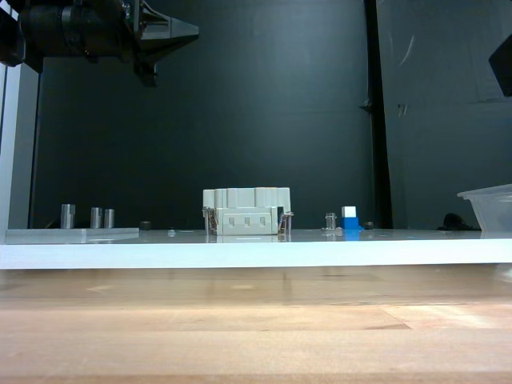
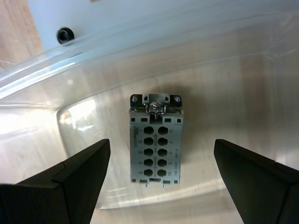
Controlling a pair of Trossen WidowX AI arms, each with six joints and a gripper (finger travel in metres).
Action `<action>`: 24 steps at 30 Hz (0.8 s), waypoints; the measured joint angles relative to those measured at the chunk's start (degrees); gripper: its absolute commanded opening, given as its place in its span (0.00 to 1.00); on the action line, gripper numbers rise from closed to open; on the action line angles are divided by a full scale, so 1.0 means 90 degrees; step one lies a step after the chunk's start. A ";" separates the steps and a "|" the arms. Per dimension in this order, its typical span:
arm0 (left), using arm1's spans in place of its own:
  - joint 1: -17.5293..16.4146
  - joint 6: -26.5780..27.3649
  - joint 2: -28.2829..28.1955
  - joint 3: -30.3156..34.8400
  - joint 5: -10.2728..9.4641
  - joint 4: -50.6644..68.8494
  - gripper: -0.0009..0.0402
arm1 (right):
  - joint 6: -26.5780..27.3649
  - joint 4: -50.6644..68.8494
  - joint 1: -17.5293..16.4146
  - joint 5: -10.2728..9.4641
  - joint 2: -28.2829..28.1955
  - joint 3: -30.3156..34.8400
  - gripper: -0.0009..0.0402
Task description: Remove the HAN10-E connector and place it in the container
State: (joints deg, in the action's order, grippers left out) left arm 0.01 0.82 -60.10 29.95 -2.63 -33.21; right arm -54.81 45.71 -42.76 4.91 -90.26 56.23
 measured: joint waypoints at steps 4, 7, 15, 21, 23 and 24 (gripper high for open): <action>0.0000 0.0000 0.0000 0.0000 0.0000 -0.0002 0.02 | 0.0002 0.0034 -0.0002 0.0000 0.0219 0.0000 0.78; 0.0000 0.0000 0.0000 -0.0002 0.0000 0.0000 0.02 | 0.0000 0.0134 -0.0002 -0.0002 0.0398 0.0000 0.78; 0.0000 -0.0002 0.0000 -0.0002 0.0000 0.0000 0.02 | 0.0005 0.0408 -0.0002 -0.0002 0.0867 0.0000 0.78; 0.0000 -0.0002 0.0000 0.0000 0.0000 -0.0002 0.02 | 0.0005 0.0610 -0.0022 -0.0010 0.1192 0.0000 0.78; 0.0000 -0.0002 0.0000 0.0000 0.0000 -0.0002 0.02 | 0.0002 0.0614 -0.0029 -0.0024 0.1277 0.0000 0.78; 0.0000 0.0000 0.0000 0.0000 -0.0002 0.0000 0.02 | 0.0002 0.0619 -0.0034 -0.0027 0.1311 0.0000 0.78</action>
State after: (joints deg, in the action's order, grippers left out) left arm 0.01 0.82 -60.10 29.95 -2.66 -33.21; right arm -54.78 51.29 -43.07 4.67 -78.46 56.23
